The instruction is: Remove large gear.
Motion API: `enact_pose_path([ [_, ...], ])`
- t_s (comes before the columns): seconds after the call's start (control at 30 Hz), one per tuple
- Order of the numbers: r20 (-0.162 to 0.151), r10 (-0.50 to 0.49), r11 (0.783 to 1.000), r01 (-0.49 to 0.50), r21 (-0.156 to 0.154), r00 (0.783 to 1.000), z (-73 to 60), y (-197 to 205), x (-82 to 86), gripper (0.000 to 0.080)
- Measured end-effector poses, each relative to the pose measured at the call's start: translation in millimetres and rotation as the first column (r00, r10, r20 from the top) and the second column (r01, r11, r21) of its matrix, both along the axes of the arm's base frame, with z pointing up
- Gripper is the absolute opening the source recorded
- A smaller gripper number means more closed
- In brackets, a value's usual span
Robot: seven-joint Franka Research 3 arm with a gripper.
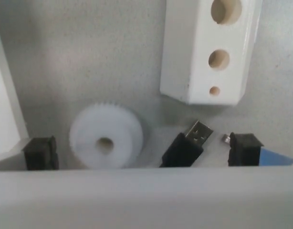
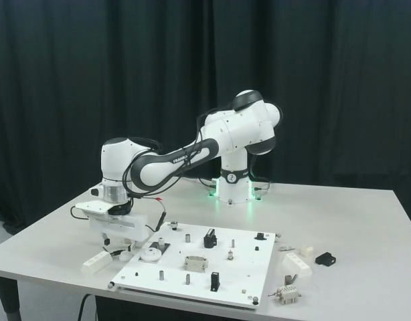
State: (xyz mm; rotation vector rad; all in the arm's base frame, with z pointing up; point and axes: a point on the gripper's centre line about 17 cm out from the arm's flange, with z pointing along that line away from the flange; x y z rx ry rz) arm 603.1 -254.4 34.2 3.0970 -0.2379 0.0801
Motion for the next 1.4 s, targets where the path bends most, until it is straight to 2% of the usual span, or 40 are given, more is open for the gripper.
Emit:
enact_pose_path([
  [0.6,0.008,0.006,1.0,-0.006,-0.006,1.0,5.4,-5,6.6,0.08],
  [1.4,0.032,0.003,1.0,-0.003,-0.023,0.999,22.8,-7,24.7,0.08],
])
